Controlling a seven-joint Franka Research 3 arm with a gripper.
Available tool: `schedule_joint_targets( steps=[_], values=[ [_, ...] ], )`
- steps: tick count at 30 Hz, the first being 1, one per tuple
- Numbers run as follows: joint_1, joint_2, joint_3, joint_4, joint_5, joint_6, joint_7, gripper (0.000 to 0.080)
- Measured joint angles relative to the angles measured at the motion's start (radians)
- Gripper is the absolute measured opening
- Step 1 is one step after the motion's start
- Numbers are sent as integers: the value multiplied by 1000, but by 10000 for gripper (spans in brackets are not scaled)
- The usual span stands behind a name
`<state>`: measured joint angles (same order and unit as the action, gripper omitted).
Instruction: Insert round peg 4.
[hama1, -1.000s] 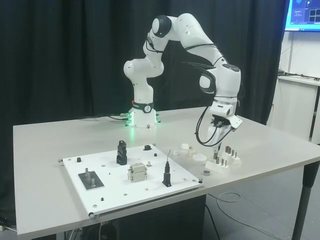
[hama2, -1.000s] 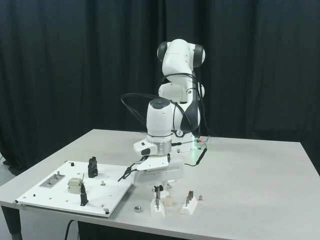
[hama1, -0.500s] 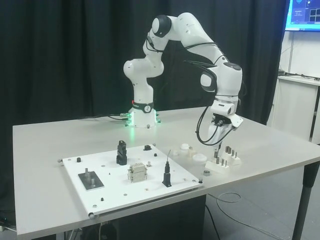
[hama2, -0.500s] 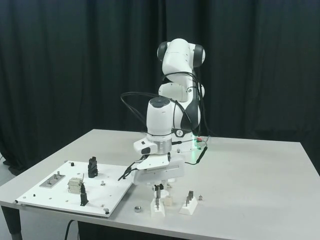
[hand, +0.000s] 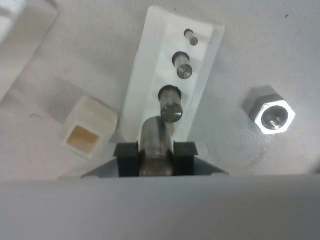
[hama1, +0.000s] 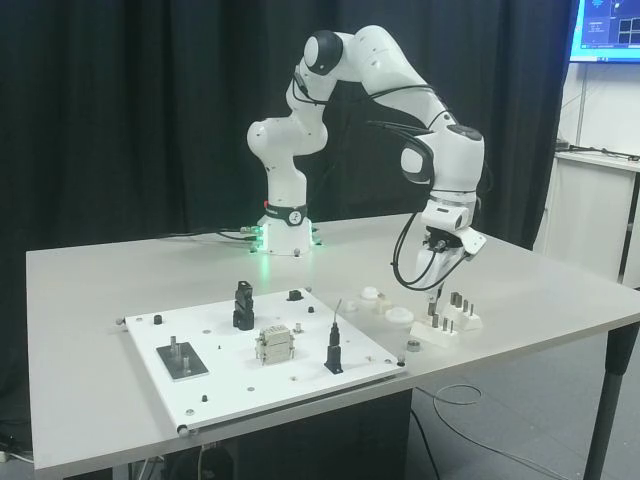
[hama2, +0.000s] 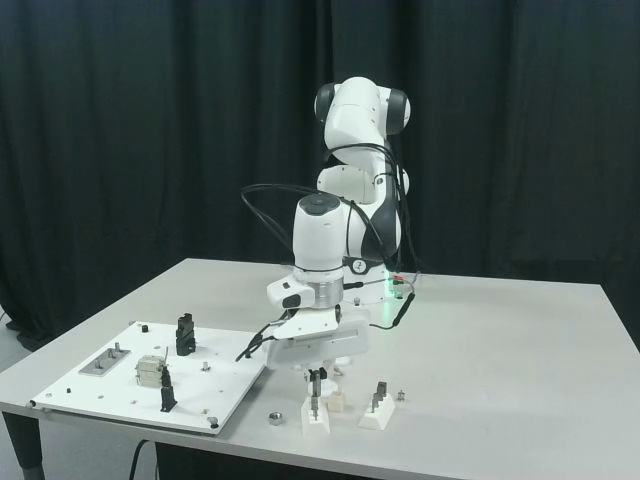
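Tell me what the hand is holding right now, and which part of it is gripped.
The hand holds a round metal peg, pinched at its upper end, lower end free above the white peg holder.

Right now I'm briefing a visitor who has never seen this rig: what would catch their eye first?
Probably the white arm arching from its base down over the table's edge, where the gripper is shut on a round peg just above a white peg holder with three more pegs standing in it. Next, the white board of small fixtures beside it, and a hex nut lying loose by the holder.
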<state>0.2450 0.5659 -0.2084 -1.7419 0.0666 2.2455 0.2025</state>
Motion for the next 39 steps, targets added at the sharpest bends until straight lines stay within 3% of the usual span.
schedule_joint_targets(
  steps=[33, 39],
  values=[
    [0, 0, -1, 3, -13, 0, -27, 143],
    [-1, -2, -2, 5, -34, 0, -101, 143]
  ],
)
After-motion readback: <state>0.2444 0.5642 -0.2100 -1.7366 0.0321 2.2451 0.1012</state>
